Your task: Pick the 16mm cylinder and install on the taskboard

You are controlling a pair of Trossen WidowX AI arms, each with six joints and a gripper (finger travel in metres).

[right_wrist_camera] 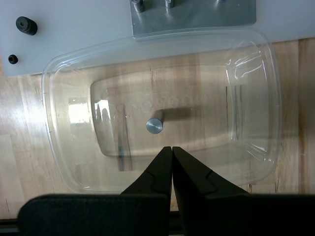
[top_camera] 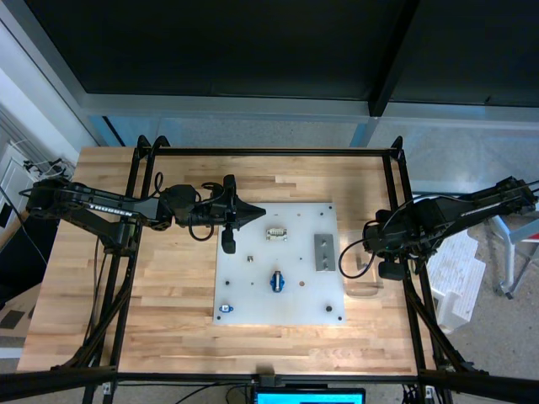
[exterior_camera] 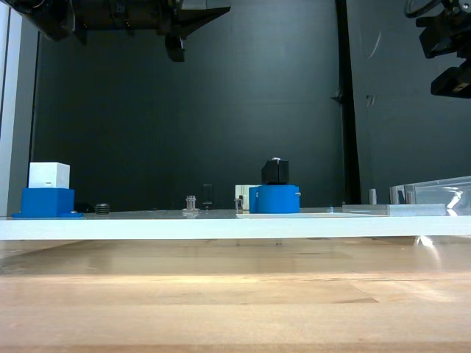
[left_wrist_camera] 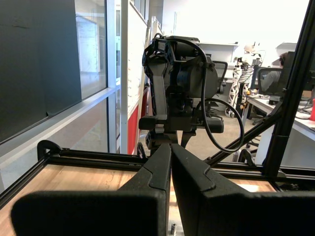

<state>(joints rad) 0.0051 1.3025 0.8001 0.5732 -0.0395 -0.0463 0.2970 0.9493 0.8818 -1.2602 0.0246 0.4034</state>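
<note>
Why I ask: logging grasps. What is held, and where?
Nothing: left gripper shut above the taskboard; right gripper shut over the tray where the 16mm cylinder lies.

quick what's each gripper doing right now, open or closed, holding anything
left gripper: shut, empty, raised near the taskboard's far edge.
right gripper: shut, empty, above the 16mm cylinder in the clear tray.

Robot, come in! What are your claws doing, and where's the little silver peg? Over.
Left gripper shut, high over the taskboard, far left. Right gripper shut, above the clear tray. 16mm cylinder standing in tray, not gripped. Nothing in the way.
</note>
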